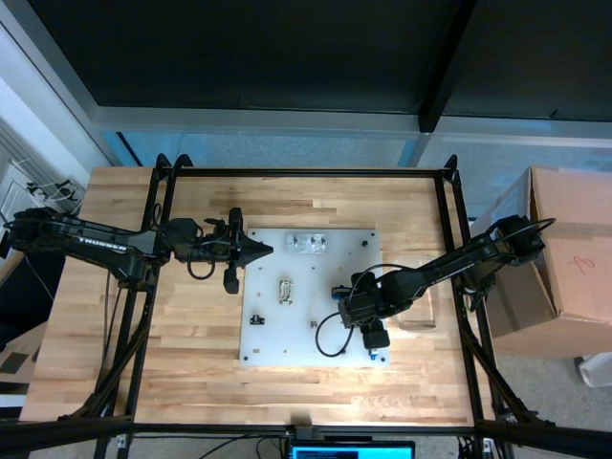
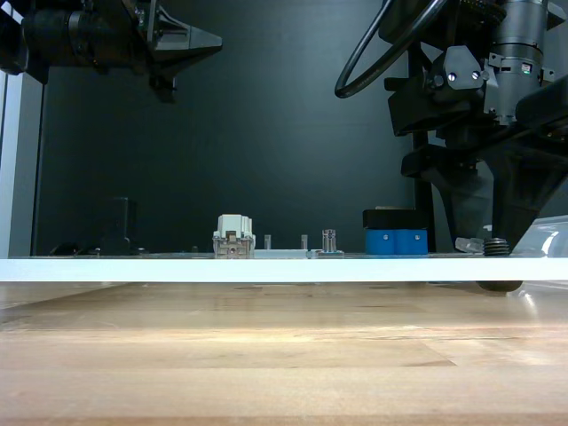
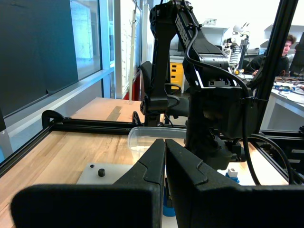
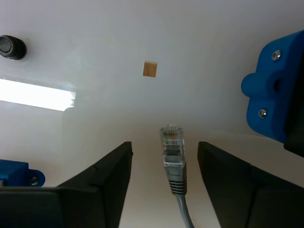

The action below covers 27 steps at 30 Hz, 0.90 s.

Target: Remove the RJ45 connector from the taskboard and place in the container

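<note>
Currently your right gripper (image 1: pixel 375 337) hangs low over the flat white plastic taskboard (image 1: pixel 287 335), fingers spread wide and gripping nothing. The clear-plastic RJ45 connector on its grey cable (image 4: pixel 172 147) lies free between them, touching neither and out of any seat. Your left gripper (image 1: pixel 256 251) hovers closed and empty above the board's left edge. Close off-centre and you may pinch only the boot, tipping the plug; the cable could snag the blue fixture (image 4: pixel 275 90) before reaching the transparent plastic container (image 1: pixel 421 314).

RJ45 connector (image 4: pixel 171 142): its cable was cut off by the picture's edge; from above, the right pincer (image 1: pixel 376 337) hid it.
Container (image 3: pixel 137 137): the left pincer (image 3: pixel 165 141) hid part.
</note>
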### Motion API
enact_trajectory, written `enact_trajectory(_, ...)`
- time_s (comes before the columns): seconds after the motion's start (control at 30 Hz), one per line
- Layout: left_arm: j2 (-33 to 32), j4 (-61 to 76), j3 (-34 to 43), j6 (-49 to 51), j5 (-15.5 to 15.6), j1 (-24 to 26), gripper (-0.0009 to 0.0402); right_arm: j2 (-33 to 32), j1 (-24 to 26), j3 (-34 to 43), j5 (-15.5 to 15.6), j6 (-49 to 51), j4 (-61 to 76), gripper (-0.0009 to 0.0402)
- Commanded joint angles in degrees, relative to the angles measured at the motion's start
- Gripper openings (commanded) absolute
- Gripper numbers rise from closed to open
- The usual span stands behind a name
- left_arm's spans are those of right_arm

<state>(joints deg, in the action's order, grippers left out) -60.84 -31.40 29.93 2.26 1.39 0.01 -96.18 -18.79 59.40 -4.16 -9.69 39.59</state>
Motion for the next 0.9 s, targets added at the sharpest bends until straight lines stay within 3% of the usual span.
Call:
enact_trajectory(0.03, 0.0, 0.0, 0.0, 0.0, 0.0, 0.0, 0.0, 0.0, 0.2, 0.0, -0.3, 0.0, 0.0, 0.0152)
enact_trajectory(0.47, 0.0, 0.0, 0.0, 0.0, 0.0, 0.0, 0.0, 0.0, 0.2, 0.0, -0.3, -0.1, 0.4, 0.0002)
enact_trajectory(0.9, 0.0, 0.0, 0.0, 0.0, 0.0, 0.0, 0.0, 2.7, 0.2, 0.7, -0.3, -1.7, 2.1, 0.0002)
